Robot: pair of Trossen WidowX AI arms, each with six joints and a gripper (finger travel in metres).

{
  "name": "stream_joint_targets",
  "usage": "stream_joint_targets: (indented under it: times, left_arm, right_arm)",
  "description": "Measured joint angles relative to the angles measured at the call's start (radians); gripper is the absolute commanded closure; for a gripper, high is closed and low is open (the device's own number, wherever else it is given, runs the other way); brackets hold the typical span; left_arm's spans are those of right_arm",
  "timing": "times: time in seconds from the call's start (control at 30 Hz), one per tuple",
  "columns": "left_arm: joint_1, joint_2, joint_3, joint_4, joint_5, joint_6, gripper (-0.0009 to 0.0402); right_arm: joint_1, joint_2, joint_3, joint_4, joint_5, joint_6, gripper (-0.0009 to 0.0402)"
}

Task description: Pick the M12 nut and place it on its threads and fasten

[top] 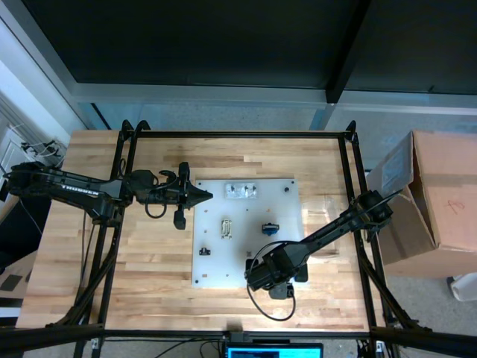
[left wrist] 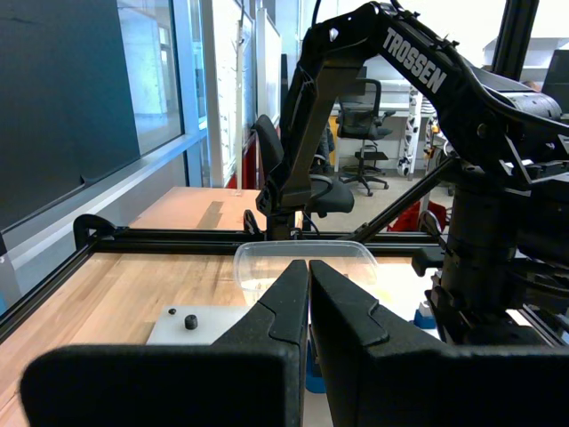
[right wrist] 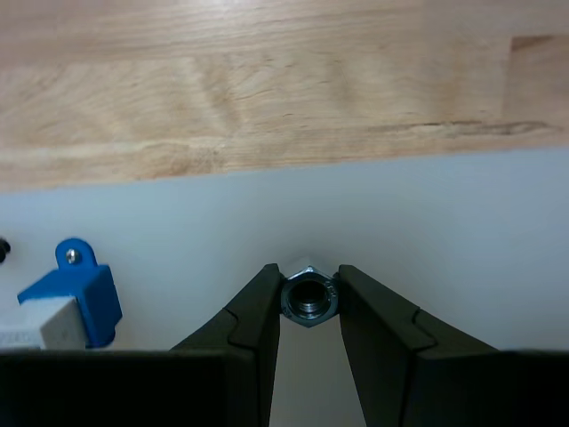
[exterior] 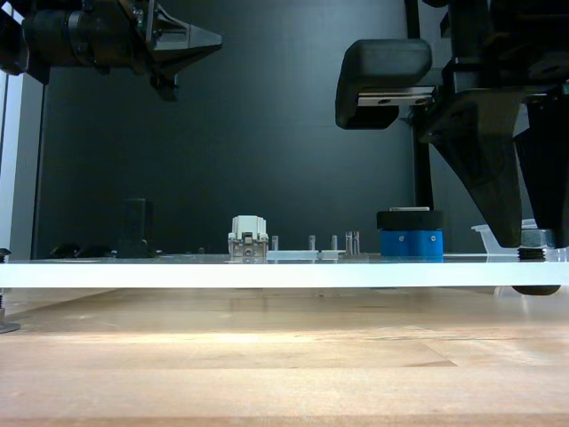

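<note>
The silver M12 nut [right wrist: 308, 299] sits between the fingertips of my right gripper [right wrist: 308, 277], which is shut on it, its threaded hole facing the camera. In the low view the nut [exterior: 537, 237] rests on top of the black stud [exterior: 533, 253], whose ribs still show beneath it, at the near right edge of the white board [exterior: 267, 271]. From above, my right gripper [top: 281, 290] hangs over that board edge and hides both nut and stud. My left gripper [top: 206, 196] hovers high over the board's far left edge, fingers shut on nothing [left wrist: 308, 267].
A clear tray [top: 329, 224] lies right of the board, behind the stud. A blue block [top: 270, 228] with a black cap, a white connector [top: 226, 227] and small posts stand mid-board. Black frame rails [top: 238, 135] surround the table.
</note>
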Motion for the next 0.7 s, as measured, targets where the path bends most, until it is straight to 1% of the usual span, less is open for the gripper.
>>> stream_joint_targets:
  times: [0.2,0.33,0.7]
  left_arm:
    - [0.0,0.0,0.0,0.0,0.0,0.0,0.0393]
    - [0.0,0.0,0.0,0.0,0.0,0.0,0.0393]
    - [0.0,0.0,0.0,0.0,0.0,0.0,0.0393]
  right_arm:
    - [-0.002,0.001,-0.001,0.001,0.0,0.08,0.0368]
    - [-0.002,0.002,-0.001,0.002,-0.001,0.166,0.0368]
    - [-0.005,-0.006,-0.003,-0.003,-0.001,0.565,0.0368]
